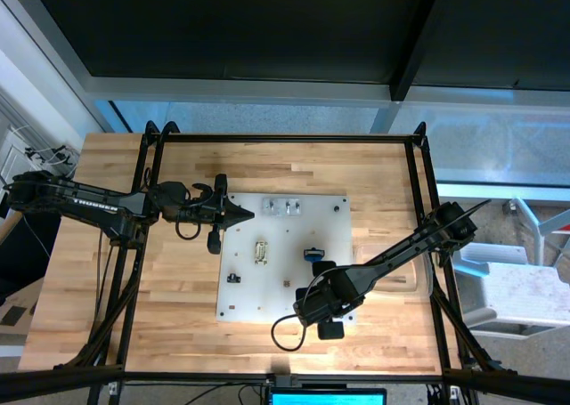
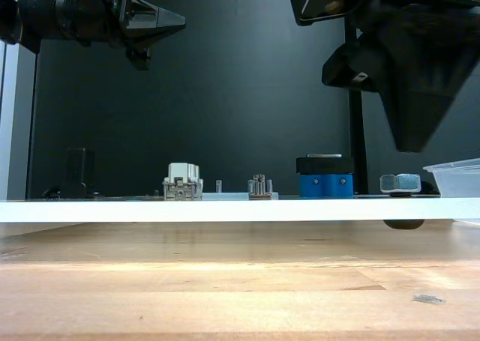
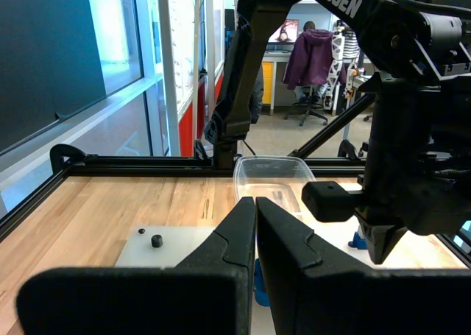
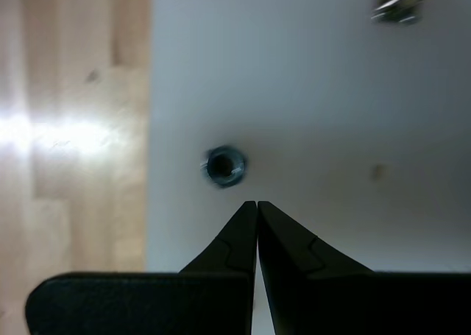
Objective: Pick the M12 fastener and fasten on the M12 threads
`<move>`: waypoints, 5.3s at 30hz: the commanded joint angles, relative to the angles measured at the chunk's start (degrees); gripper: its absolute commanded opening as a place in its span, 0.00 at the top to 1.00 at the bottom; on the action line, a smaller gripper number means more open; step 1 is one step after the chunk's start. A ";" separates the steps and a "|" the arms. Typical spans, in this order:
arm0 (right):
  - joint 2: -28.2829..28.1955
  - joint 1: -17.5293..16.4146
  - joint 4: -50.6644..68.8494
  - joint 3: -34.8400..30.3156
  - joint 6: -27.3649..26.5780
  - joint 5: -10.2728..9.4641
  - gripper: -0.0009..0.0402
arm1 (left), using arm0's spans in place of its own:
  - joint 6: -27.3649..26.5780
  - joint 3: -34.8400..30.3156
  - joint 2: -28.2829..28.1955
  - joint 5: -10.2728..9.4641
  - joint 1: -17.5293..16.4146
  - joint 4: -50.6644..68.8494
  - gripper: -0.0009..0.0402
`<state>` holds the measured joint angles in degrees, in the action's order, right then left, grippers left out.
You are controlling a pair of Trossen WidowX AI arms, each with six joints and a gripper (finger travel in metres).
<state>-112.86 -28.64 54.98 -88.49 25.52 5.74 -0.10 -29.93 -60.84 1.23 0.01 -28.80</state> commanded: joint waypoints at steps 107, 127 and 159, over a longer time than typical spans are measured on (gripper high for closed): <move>-1.40 -0.04 -3.91 1.77 7.28 2.03 0.98 | 0.00 -0.02 -0.02 0.00 0.00 -0.02 0.98; -1.64 -0.39 -4.92 1.77 4.81 -12.72 0.98 | 0.00 -0.02 -0.02 0.02 0.00 -0.04 0.98; -2.05 -0.46 -5.40 1.36 5.62 3.10 0.98 | 0.00 -0.02 -0.02 0.02 0.00 0.04 0.98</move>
<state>-114.89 -29.04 49.93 -87.37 31.16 8.93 -0.12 -29.93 -60.86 1.26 0.01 -28.80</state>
